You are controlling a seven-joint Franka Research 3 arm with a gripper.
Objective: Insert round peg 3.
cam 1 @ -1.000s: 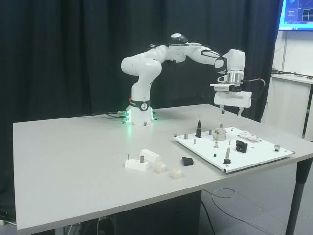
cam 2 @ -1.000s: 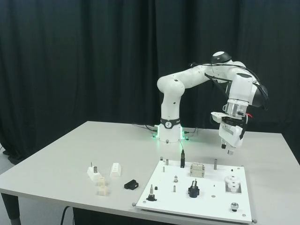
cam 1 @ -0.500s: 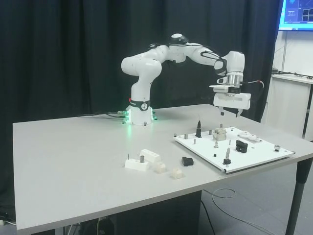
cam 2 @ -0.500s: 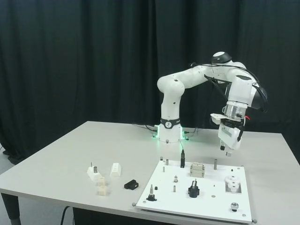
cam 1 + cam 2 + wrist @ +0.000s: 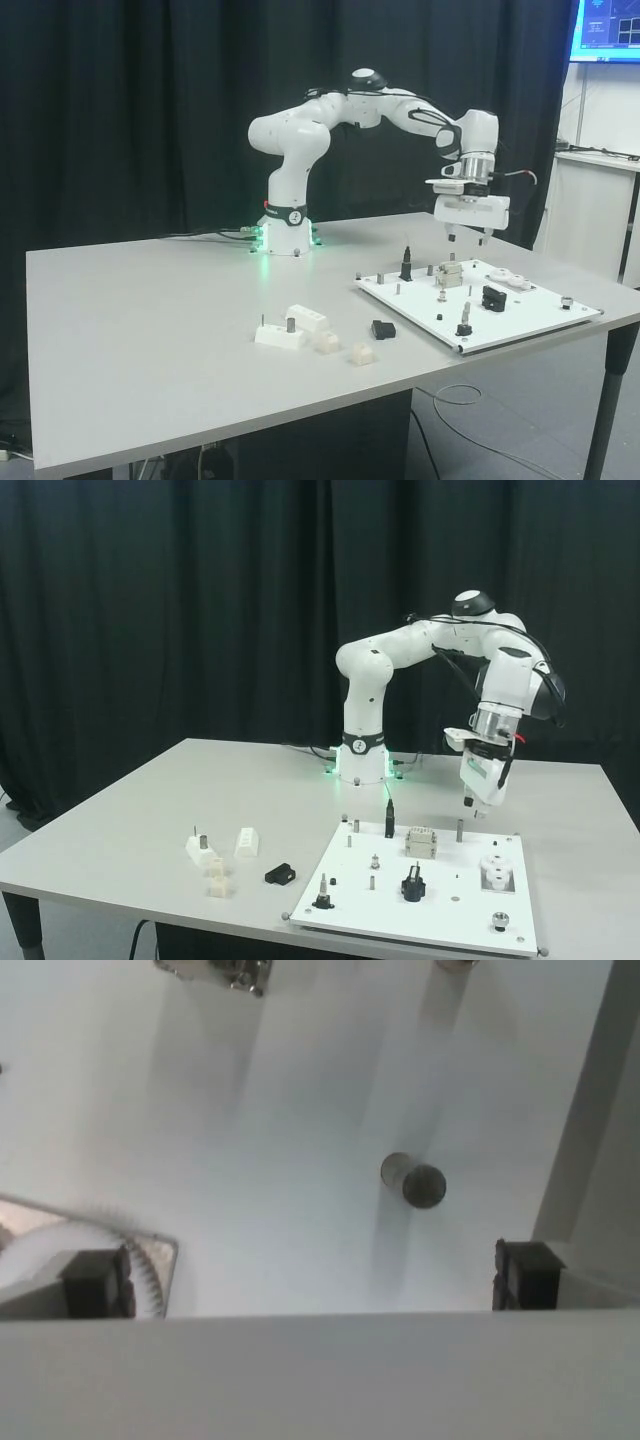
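A short grey round peg [image 5: 412, 1182] stands upright on the white board [image 5: 280, 1110]; in the second room view this peg [image 5: 459, 829] is at the board's far edge. My gripper [image 5: 311, 1278] hovers above it, open, with its black fingertips [image 5: 527, 1275] wide apart and nothing between them. From the room cameras the gripper [image 5: 468, 237] [image 5: 470, 805] hangs a short way above the far side of the board [image 5: 450, 910], just off to the side of the peg.
The board [image 5: 520, 315] carries a black plug [image 5: 389, 818], a grey connector block [image 5: 421, 842], a white gear [image 5: 495, 870] and several small pegs. White blocks [image 5: 215, 855] and a small black piece [image 5: 281, 873] lie on the grey table [image 5: 120, 820] beside the board.
The gripper has come down and moved toward the arm's base, closer to the board's far edge. Its fingers stay apart.
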